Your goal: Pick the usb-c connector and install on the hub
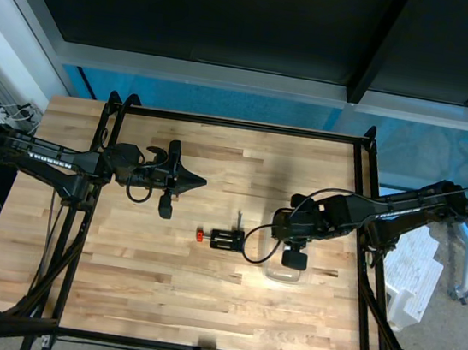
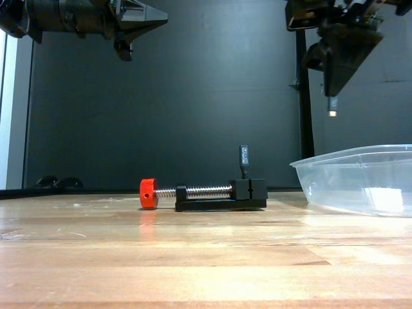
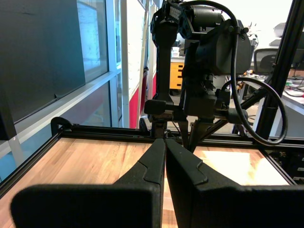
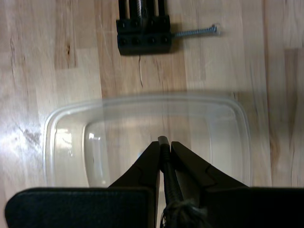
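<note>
The hub (image 2: 222,193) is a small black block with an orange-red knob (image 2: 149,193), lying mid-table (image 1: 224,240). In the right wrist view the hub (image 4: 144,38) shows a thin grey pin (image 4: 194,32) sticking out sideways. My right gripper (image 2: 331,90) hangs high above the clear tray, shut on the usb-c connector (image 2: 332,106), a tiny dark piece with a pale metal tip. The connector (image 4: 163,141) pokes out between the closed fingers of the right gripper (image 4: 164,145). My left gripper (image 1: 199,181) is parked high at the left, shut and empty, its fingers (image 3: 154,161) pressed together.
A clear rounded plastic tray (image 2: 335,158) sits on the table right of the hub, directly under the right gripper (image 1: 295,258); its rim (image 4: 142,99) lies between gripper and hub. A black frame (image 1: 240,125) borders the wooden table.
</note>
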Available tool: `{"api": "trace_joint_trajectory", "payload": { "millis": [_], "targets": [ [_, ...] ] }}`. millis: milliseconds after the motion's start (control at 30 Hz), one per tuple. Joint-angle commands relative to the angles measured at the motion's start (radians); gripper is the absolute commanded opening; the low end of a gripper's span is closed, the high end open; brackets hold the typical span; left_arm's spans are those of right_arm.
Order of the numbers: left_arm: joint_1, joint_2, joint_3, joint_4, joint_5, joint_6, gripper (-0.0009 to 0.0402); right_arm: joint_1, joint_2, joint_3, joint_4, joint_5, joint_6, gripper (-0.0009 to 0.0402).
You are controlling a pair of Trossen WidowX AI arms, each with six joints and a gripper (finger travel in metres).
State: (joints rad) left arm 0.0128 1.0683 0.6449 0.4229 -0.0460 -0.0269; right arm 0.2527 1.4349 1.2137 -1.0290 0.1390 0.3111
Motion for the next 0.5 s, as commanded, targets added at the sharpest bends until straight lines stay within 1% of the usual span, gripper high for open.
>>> {"api": "trace_joint_trajectory", "payload": {
  "millis": [33,300,500],
  "targets": [
    [0.0,0.0,0.0,0.0,0.0,0.0,0.0,-0.011,0.035,0.027,0.011,0.0,-0.006,0.0],
    [0.0,0.0,0.0,0.0,0.0,0.0,0.0,-0.039,0.124,0.123,0.018,0.0,-0.062,0.0],
    [0.0,0.0,0.0,0.0,0.0,0.0,0.0,-0.044,0.185,0.19,0.025,0.0,-0.093,0.0]
  ]
}}
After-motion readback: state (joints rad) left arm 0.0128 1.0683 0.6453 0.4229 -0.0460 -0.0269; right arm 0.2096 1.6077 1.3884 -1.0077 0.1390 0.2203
